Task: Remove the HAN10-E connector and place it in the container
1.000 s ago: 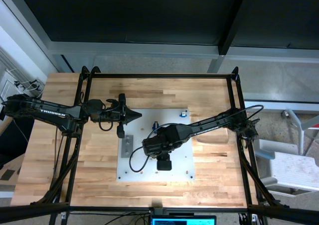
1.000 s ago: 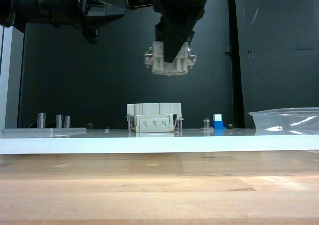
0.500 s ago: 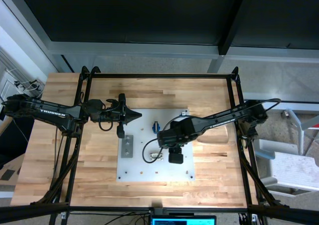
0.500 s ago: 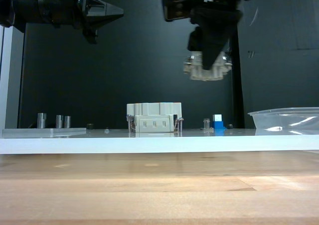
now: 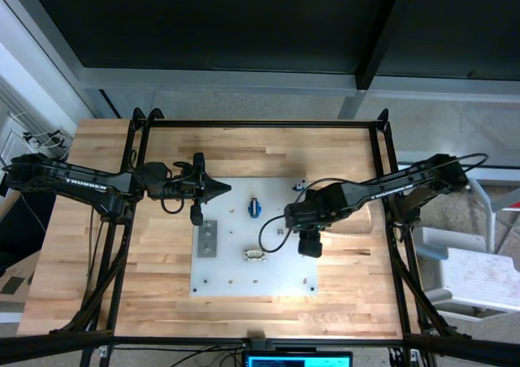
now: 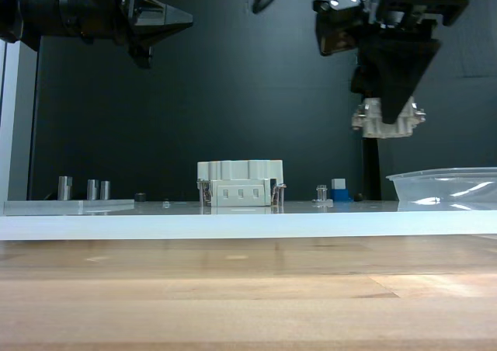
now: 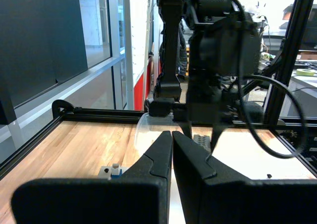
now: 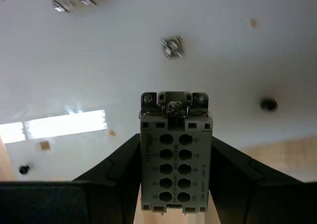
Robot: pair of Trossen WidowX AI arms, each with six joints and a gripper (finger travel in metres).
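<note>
My right gripper (image 6: 390, 112) is shut on the HAN10-E connector (image 6: 386, 120), a small grey-beige block hanging high above the white board's right part. The right wrist view shows the connector (image 8: 176, 154), with its two rows of round holes, clamped between the dark fingers (image 8: 121, 164). From above, the right gripper (image 5: 309, 242) hides it and sits just left of the container (image 5: 358, 223), a pale dish beside the board. At table level the container (image 6: 446, 184) looks translucent. My left gripper (image 5: 225, 188) hovers shut and empty over the board's back left.
The connector's mating base (image 5: 255, 255) stays on the white board (image 5: 236, 279), and shows too at table level (image 6: 239, 184). A blue clip (image 5: 253, 208) and a grey bar with holes (image 5: 209, 239) also sit there. Black frame rails border the table.
My right gripper has carried the connector to the right, from above the base toward the container, at about the same height. The left arm has not moved.
</note>
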